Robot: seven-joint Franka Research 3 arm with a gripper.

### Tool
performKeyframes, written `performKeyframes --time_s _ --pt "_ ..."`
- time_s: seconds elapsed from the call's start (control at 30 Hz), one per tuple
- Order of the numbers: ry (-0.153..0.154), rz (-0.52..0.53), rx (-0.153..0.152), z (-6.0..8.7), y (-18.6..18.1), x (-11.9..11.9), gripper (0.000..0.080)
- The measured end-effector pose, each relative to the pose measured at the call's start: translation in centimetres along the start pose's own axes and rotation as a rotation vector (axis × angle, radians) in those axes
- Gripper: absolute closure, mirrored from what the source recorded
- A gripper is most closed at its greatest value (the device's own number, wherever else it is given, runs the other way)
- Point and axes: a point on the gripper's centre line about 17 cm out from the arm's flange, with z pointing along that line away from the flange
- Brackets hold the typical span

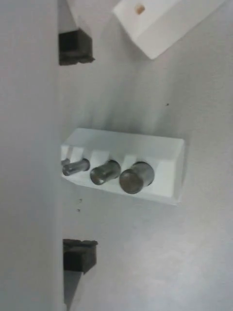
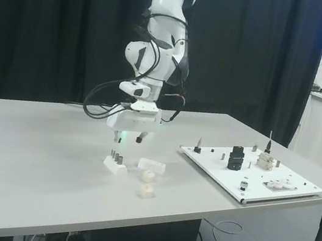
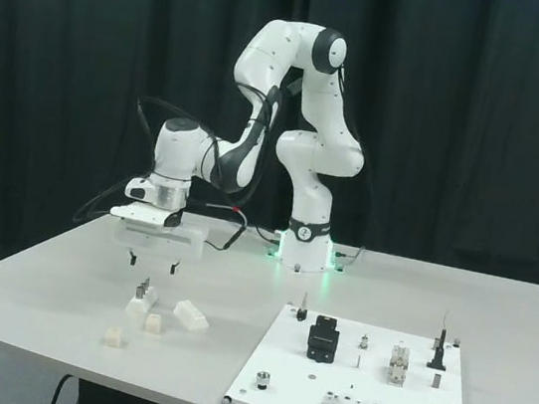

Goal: Pick round peg 3.

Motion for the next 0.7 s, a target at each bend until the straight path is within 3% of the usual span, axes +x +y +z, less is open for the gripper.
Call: performKeyframes --time_s 0.23,0.7 --pt "0.000 -0.017 0.022 1.3 0.2 0.7 0.0003" --pt "-0.028 -0.033 0.032 3.6 1.2 0.3 0.0003"
